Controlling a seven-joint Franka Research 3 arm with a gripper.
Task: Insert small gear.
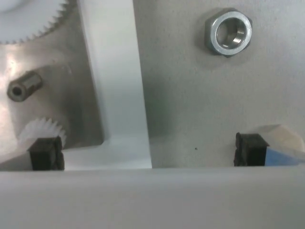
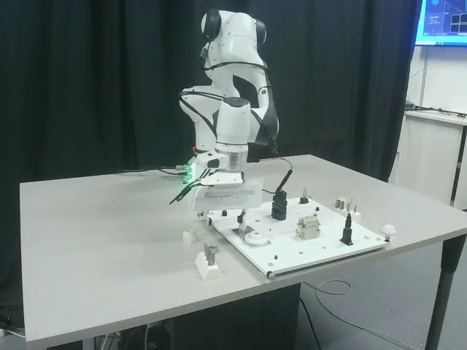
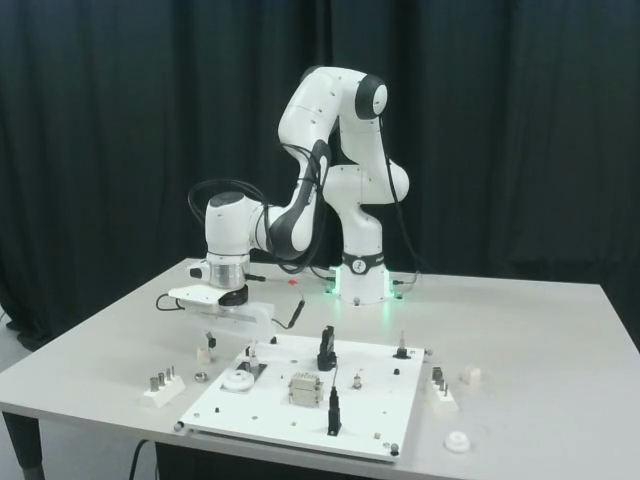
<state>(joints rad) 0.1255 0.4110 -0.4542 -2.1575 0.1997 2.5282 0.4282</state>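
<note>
The arm's two black-tipped fingers are spread wide and hold nothing, with the gripper hovering low over the corner of the white assembly board on the grey tabletop. In the wrist view the small white toothed gear sits just beside one fingertip, lying on the bare metal plate set into the board. On that same plate, a short grey metal peg stands free, and a large white gear is partly visible at the frame's corner. A grey hexagonal steel nut lies on the tabletop beyond the board's white edge, well apart from the gear.

The step in hand looks like the approach to grasp. Whether the small gear is already seated on a peg or lies loose I cannot tell. To do it well, the gripper should shift sideways until the gear lies midway between both fingers, then descend and close on its rim squarely so it stays level. For insertion, the bore should be centred over the bare peg and lowered straight, with a slight turn so its teeth mesh with the large gear's.
</note>
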